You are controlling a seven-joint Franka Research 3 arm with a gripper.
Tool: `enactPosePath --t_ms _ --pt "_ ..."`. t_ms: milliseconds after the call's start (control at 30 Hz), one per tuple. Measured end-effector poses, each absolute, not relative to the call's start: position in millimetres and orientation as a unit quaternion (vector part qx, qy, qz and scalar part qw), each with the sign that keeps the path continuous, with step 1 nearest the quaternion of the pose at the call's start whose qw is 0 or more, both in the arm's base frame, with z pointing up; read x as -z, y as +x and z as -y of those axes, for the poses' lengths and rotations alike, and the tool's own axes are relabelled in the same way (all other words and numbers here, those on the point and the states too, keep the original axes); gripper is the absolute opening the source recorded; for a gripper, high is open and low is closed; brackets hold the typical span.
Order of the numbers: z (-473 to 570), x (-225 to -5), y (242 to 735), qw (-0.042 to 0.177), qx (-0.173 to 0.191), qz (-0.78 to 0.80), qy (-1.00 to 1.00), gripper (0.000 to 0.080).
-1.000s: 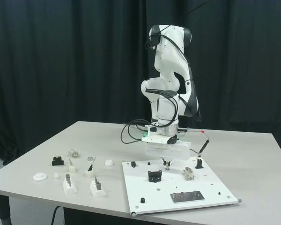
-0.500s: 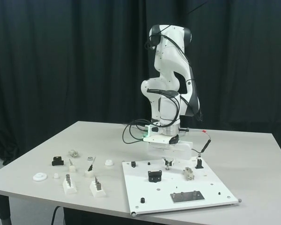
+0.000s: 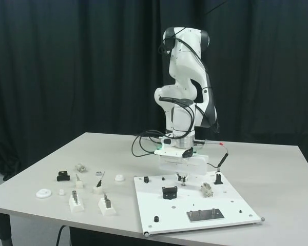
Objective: Insert BNC.
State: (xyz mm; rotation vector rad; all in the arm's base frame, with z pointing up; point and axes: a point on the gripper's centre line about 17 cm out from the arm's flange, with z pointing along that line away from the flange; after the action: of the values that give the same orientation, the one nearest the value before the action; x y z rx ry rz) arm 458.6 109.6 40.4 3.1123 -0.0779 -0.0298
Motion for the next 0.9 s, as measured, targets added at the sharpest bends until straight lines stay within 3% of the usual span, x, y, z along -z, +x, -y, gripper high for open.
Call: enactPosePath --t_ms 900 --pt "-114.6 -40.5 457.5 0.013 0.009 0.021 1.0 0.0121"
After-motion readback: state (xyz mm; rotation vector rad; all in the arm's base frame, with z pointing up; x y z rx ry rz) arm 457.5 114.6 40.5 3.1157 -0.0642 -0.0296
